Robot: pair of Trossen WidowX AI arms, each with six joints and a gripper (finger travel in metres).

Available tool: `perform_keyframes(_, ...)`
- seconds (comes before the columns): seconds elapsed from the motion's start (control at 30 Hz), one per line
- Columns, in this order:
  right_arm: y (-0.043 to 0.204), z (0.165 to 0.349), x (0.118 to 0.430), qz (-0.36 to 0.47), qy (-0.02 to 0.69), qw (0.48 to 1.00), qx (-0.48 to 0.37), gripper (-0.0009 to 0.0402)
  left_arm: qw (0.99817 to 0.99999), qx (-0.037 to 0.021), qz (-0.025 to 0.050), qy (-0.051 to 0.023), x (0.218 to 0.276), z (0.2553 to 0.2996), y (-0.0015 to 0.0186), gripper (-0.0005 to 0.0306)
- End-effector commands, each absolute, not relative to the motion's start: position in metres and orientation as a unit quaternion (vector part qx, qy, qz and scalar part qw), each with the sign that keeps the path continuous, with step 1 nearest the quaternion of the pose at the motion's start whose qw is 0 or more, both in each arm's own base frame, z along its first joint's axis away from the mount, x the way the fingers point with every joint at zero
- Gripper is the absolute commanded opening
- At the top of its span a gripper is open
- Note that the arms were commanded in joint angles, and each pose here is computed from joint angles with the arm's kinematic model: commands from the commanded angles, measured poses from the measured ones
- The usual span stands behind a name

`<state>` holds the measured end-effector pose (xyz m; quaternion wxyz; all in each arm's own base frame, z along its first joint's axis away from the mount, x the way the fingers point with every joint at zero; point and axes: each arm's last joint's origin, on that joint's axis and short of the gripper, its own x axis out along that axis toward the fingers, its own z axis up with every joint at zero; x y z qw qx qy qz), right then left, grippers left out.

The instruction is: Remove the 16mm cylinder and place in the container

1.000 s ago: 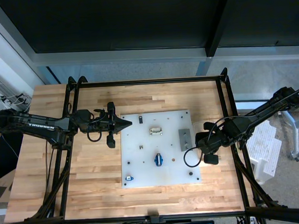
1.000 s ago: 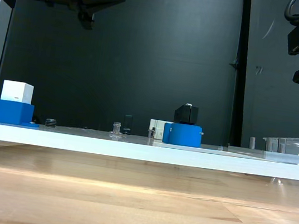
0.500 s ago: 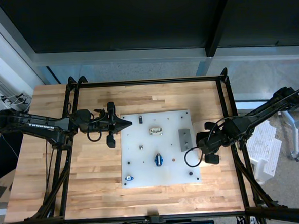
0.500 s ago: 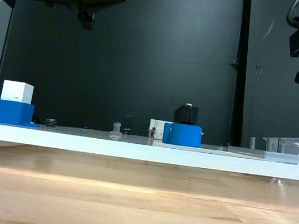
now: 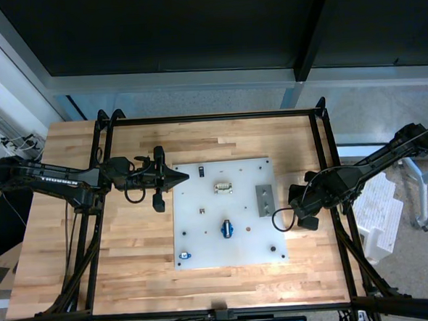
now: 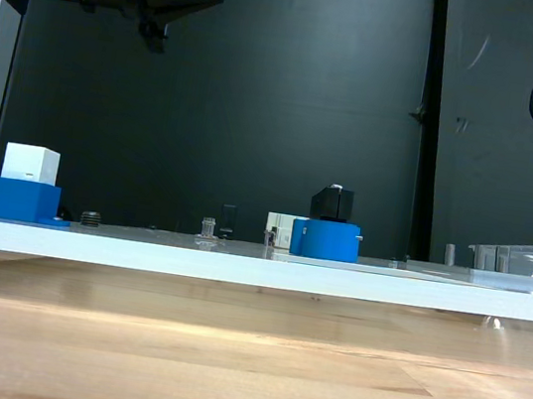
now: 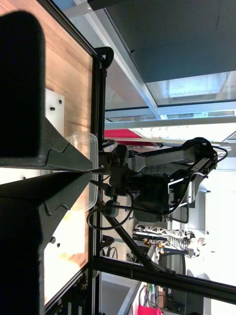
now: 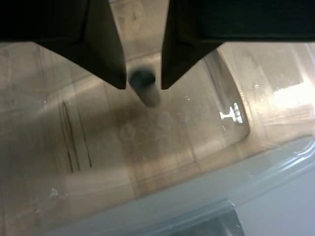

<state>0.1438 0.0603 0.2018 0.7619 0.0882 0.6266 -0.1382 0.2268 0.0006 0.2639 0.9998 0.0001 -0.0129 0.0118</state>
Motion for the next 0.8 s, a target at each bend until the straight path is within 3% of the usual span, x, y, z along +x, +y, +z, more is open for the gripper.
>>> perform_keyframes(0.03, 0.06, 0.201, 0.144, -0.141, 0.626, 0.762, 0.092, 0.0157, 0.99984, 0.0001, 0.012, -0.0131, 0.2268, 0.2639, 0.0007, 0.0)
perform_keyframes(0.23, 0.061, 0.207, 0.147, -0.136, 0.614, 0.772, 0.097, 0.0247, 0.99984, 0.0001, 0.0118, -0.0131, 0.2268, 0.2639, 0.0006, 0.0)
perform_keyframes(0.37, 0.062, 0.215, 0.151, -0.139, 0.597, 0.784, 0.098, 0.0281, 0.99984, 0.0001, 0.0118, -0.0131, 0.2268, 0.2639, 0.0006, 0.0)
perform_keyframes(0.57, 0.056, 0.229, 0.159, -0.14, 0.58, 0.795, 0.108, 0.0287, 0.99984, 0.0001, 0.012, -0.0131, 0.2268, 0.2639, 0.0007, 0.0)
perform_keyframes(0.8, 0.043, 0.256, 0.172, -0.13, 0.549, 0.819, 0.103, 0.0265, 0.99984, 0.0001, 0.012, -0.0131, 0.2268, 0.2639, 0.0007, 0.0)
